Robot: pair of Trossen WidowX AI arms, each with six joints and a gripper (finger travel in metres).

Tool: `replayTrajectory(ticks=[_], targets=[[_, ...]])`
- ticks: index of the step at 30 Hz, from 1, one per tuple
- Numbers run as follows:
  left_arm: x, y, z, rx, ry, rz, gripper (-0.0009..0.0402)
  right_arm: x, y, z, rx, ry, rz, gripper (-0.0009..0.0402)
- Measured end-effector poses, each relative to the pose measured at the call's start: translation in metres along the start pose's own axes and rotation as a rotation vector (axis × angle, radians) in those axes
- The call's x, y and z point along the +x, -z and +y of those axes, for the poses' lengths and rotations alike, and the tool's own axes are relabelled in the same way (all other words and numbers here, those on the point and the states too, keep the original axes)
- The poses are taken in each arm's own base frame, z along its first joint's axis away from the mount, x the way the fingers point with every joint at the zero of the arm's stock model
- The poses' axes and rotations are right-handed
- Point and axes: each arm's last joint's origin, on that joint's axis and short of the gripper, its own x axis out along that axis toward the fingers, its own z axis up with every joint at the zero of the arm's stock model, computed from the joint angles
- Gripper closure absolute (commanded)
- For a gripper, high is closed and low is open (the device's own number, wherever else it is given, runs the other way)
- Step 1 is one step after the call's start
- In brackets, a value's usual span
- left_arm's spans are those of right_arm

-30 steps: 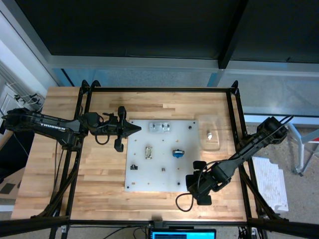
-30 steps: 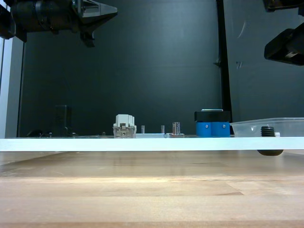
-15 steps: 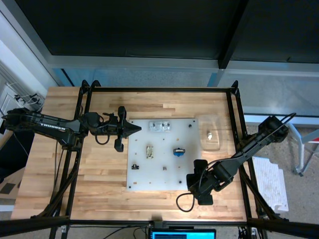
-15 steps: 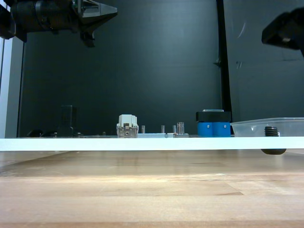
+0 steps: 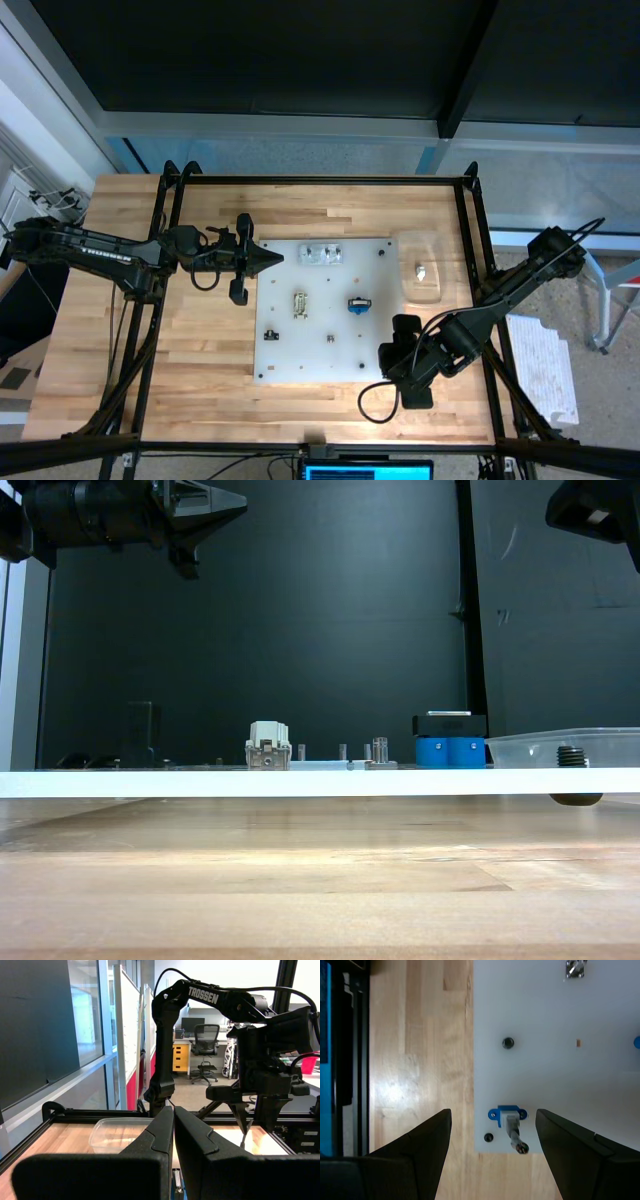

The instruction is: Pick the RJ45 connector and install on taskboard

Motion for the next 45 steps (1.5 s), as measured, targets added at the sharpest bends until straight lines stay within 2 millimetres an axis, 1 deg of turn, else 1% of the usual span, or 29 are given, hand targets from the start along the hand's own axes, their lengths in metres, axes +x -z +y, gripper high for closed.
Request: replayTrajectory(ticks=[4, 8, 11, 16, 23, 27, 29, 33, 36, 39, 41, 45], targets=[[0.000, 0.000, 0.000, 0.000, 0.000, 0.000, 0.0393, -0.003, -0.001, -0.002, 0.005, -0.004, -0.009, 0.0157], [0.000, 0.000, 0.000, 0.000, 0.000, 0.000, 0.0393, -0.014, -0.007, -0.015, 0.049, -0.013, -0.045, 0.0157], [0.000, 0.000, 0.000, 0.000, 0.000, 0.000, 0.0393, -0.025, -0.012, -0.030, 0.062, -0.011, -0.080, 0.0157], [0.000, 0.000, 0.000, 0.000, 0.000, 0.000, 0.0393, -0.041, -0.014, -0.056, 0.062, 0.005, -0.138, 0.0157], [0.000, 0.000, 0.000, 0.000, 0.000, 0.000, 0.0393, -0.065, -0.016, -0.100, 0.075, 0.068, -0.238, 0.0158], [0.000, 0.000, 0.000, 0.000, 0.000, 0.000, 0.0393, -0.078, -0.021, -0.123, 0.063, 0.097, -0.319, 0.0161], [0.000, 0.000, 0.000, 0.000, 0.000, 0.000, 0.0393, -0.085, -0.024, -0.133, 0.063, 0.109, -0.377, 0.0175], [0.000, 0.000, 0.000, 0.000, 0.000, 0.000, 0.0393, -0.096, -0.028, -0.151, 0.048, 0.086, -0.513, 0.0219], [0.000, 0.000, 0.000, 0.000, 0.000, 0.000, 0.0393, -0.101, -0.026, -0.163, 0.042, 0.089, -0.606, 0.0253], [0.000, 0.000, 0.000, 0.000, 0.000, 0.000, 0.0393, -0.104, -0.023, -0.173, 0.032, 0.122, -0.662, 0.0287], [0.000, 0.000, 0.000, 0.000, 0.000, 0.000, 0.0393, -0.106, -0.020, -0.178, 0.024, 0.121, -0.700, 0.0316], [0.000, 0.000, 0.000, 0.000, 0.000, 0.000, 0.0393, -0.105, -0.016, -0.186, 0.017, 0.079, -0.776, 0.0391]])
